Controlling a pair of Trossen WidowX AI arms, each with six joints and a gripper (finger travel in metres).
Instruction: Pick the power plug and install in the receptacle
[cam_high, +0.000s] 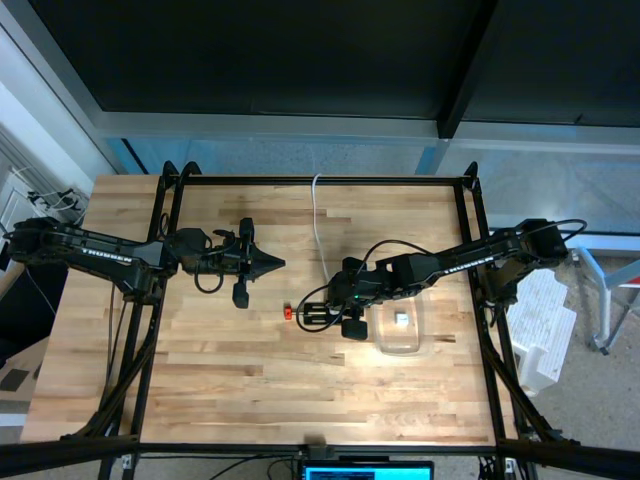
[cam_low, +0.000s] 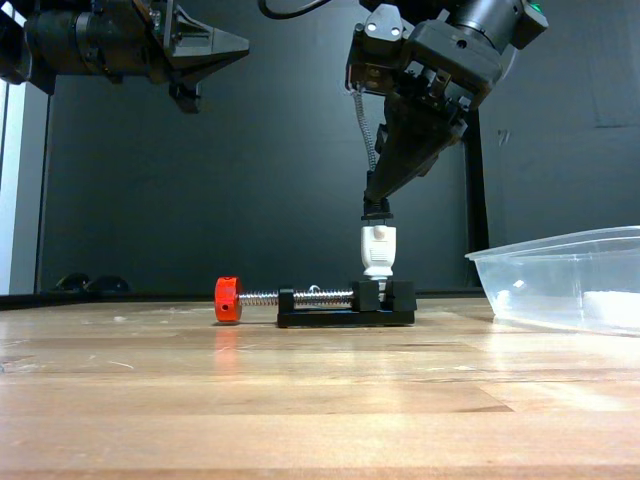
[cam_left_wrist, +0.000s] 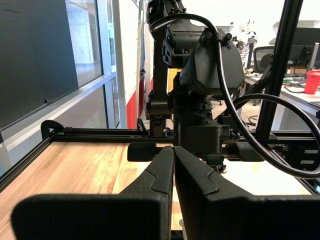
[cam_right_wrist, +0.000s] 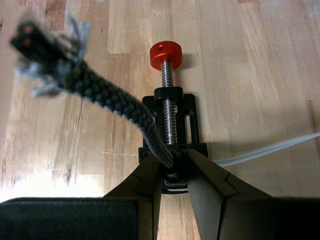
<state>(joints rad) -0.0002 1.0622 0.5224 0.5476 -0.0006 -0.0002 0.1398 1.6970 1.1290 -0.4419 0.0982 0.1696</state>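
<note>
I'm pinching the tiny black power plug (cam_low: 376, 212) by its sides in my right hand (cam_low: 377, 198), holding it atop the white vise-held receptacle (cam_low: 377, 250); it's probably light, stiff, slippery. My left hand (cam_high: 272, 264) is hanging clenched, empty, aside.

Right end effector (cam_low: 376, 205) sits directly over the receptacle (cam_low: 378, 250), clamped on the power plug (cam_low: 375, 213), so approach from above is blocked. Tray (cam_low: 570, 282) walls off the tabletop (cam_low: 300, 400) near the vise (cam_low: 345, 304) on the right; knob (cam_low: 228, 299) sticks out left. Left end effector (cam_low: 238, 45), closed, hangs high, well apart, with open tabletop beneath.
</note>
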